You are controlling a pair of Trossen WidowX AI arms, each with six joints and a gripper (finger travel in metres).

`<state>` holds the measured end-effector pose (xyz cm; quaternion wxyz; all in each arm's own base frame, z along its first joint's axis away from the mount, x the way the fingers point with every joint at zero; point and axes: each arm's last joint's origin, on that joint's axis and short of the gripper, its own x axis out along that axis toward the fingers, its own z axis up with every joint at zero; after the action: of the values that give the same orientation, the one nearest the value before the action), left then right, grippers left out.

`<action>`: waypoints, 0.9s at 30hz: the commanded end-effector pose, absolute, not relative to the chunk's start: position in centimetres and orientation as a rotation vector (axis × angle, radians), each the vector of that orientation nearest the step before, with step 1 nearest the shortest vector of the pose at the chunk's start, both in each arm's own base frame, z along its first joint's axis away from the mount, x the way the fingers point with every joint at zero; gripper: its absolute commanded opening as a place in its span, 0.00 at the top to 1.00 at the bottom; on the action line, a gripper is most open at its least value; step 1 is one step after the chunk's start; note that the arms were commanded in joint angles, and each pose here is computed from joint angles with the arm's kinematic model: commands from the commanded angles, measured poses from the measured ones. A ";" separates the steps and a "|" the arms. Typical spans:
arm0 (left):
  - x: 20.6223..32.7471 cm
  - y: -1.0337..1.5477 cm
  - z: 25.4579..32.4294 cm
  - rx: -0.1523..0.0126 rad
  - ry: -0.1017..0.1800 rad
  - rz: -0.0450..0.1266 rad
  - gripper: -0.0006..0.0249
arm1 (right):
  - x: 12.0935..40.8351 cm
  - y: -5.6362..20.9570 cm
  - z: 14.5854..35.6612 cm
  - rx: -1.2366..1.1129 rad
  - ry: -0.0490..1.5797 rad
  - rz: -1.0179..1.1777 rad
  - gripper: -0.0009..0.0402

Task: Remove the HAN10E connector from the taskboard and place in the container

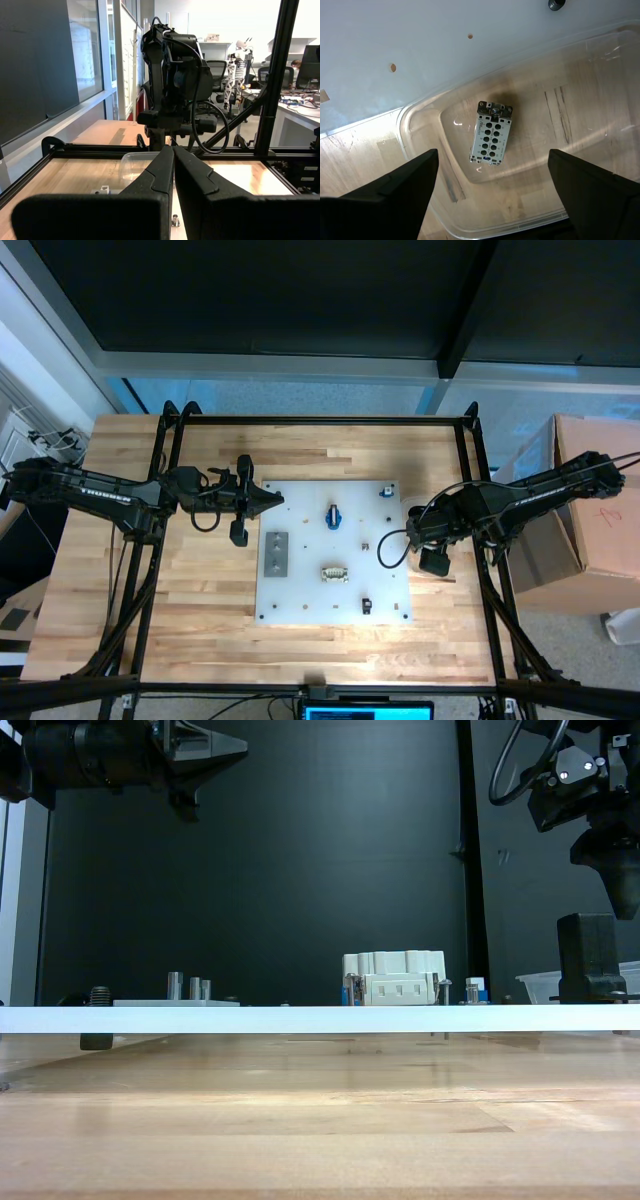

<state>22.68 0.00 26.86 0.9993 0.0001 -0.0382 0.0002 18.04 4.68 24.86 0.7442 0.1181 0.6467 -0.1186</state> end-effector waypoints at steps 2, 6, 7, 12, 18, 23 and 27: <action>22.7 0.01 26.85 0.000 -0.076 0.001 0.98 | 18.8 4.9 25.0 0.242 1.340 -0.204 0.44; 22.7 0.01 26.85 0.000 -0.076 0.001 0.98 | 20.3 4.8 25.4 0.242 1.195 -0.136 0.66; 22.7 0.00 26.85 0.000 -0.076 0.000 0.97 | 20.7 4.6 25.6 0.240 1.157 -0.122 0.72; 22.7 0.00 26.85 0.000 -0.076 0.000 0.98 | 22.5 3.0 26.5 0.203 0.967 -0.116 0.99; 22.7 0.01 26.85 0.000 -0.076 0.001 0.98 | 24.4 1.4 28.4 0.090 0.689 -0.068 0.97; 22.7 0.00 26.86 0.000 -0.076 0.000 0.98 | 25.6 0.6 29.7 0.058 0.415 -0.068 0.98; 22.7 0.00 26.85 0.000 -0.076 0.000 0.98 | 26.1 0.0 30.0 0.029 0.254 -0.081 0.98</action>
<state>22.68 0.00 26.84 0.9993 0.0001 -0.0379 0.0002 26.00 0.12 29.94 0.9876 0.0184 0.1503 -0.0402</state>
